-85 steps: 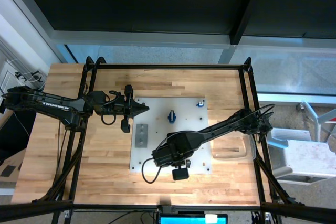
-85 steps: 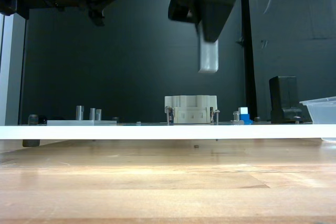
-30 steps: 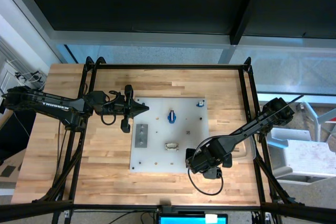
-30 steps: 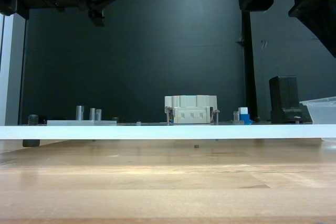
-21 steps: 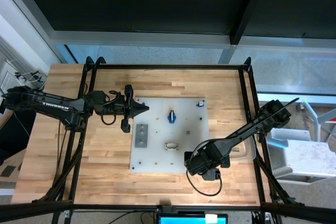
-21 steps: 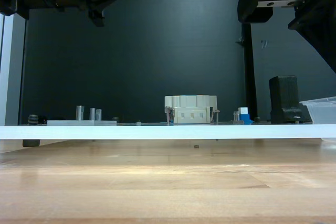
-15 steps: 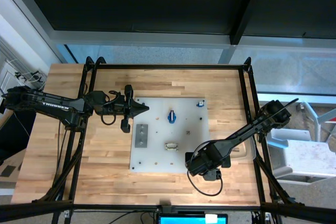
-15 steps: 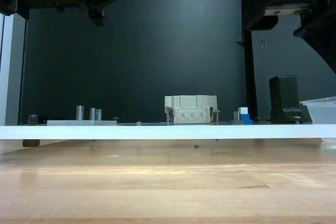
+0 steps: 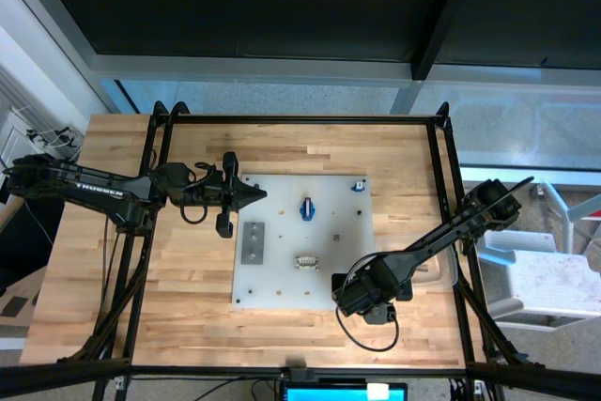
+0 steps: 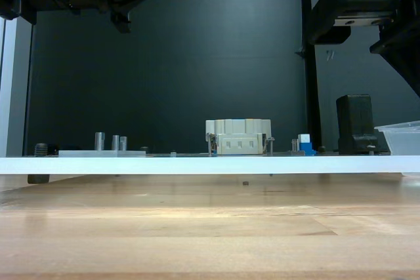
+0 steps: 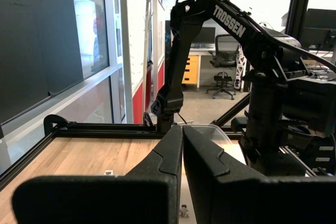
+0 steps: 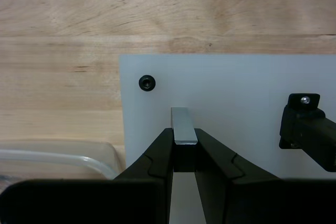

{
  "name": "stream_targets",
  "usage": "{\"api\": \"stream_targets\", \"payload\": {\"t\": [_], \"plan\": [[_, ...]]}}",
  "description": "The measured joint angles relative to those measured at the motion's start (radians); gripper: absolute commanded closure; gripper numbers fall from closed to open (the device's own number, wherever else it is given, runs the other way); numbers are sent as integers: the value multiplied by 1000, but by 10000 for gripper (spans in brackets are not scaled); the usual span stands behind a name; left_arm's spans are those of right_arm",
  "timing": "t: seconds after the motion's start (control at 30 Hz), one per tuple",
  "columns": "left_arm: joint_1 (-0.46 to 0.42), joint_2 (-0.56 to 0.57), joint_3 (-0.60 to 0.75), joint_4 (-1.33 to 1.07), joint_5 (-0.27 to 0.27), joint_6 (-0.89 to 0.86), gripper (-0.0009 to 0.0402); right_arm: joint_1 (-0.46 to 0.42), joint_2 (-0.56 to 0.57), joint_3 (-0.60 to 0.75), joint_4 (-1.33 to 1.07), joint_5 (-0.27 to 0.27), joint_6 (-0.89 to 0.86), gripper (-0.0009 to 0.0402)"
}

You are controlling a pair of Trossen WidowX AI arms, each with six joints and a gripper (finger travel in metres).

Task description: Pick the 16mm bar and place in it's hole on the taskboard

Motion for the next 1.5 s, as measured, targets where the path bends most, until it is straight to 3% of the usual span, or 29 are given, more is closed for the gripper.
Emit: {"api": "stream_targets", "payload": {"t": [0.5,0.63,1.03,1.27,1.5], "plan": [[0,0,0,0,0,0,393,0,0,-18,21,1,5,384],[0,0,0,0,0,0,393,0,0,-18,21,1,9,345],[0,0,0,0,0,0,393,-2,-19,-18,14,1,61,173],[0,0,0,0,0,0,393,-2,-57,-18,-11,6,77,144],[0,0,0,0,0,0,393,-2,-117,2,-52,64,92,144]]}}
